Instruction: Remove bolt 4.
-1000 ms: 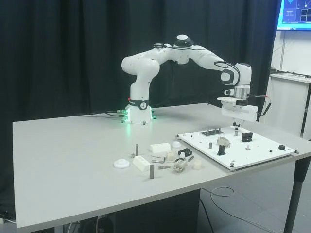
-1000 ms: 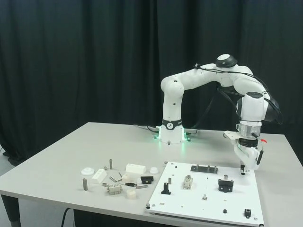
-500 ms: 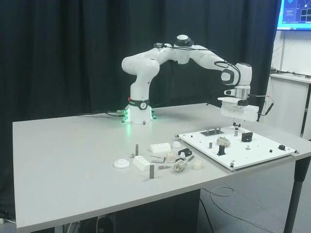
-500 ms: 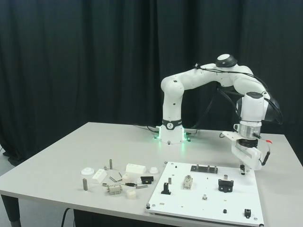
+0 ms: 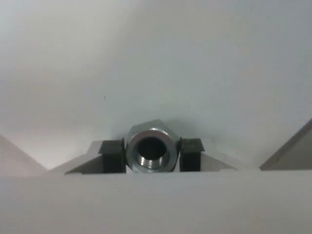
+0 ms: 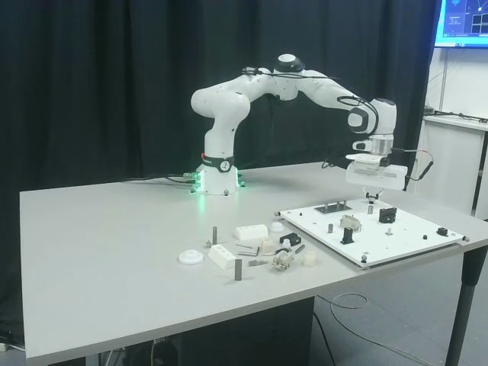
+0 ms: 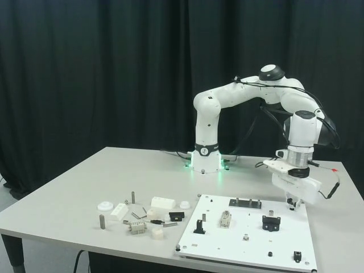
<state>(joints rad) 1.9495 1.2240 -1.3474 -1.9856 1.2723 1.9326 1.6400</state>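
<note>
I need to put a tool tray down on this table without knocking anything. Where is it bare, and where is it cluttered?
The grey table is bare on the wide stretch beside the arm's base, away from the white board. It is crowded with the loose parts beside that board. The board itself carries fixtures.

A black curtain (image 7: 114,74) fills the back of both room views. The grey table (image 6: 99,244) spans the lower half. At the upper right of the first room view hangs a screen (image 6: 463,23), with a white cabinet (image 6: 450,156) below it.
</note>
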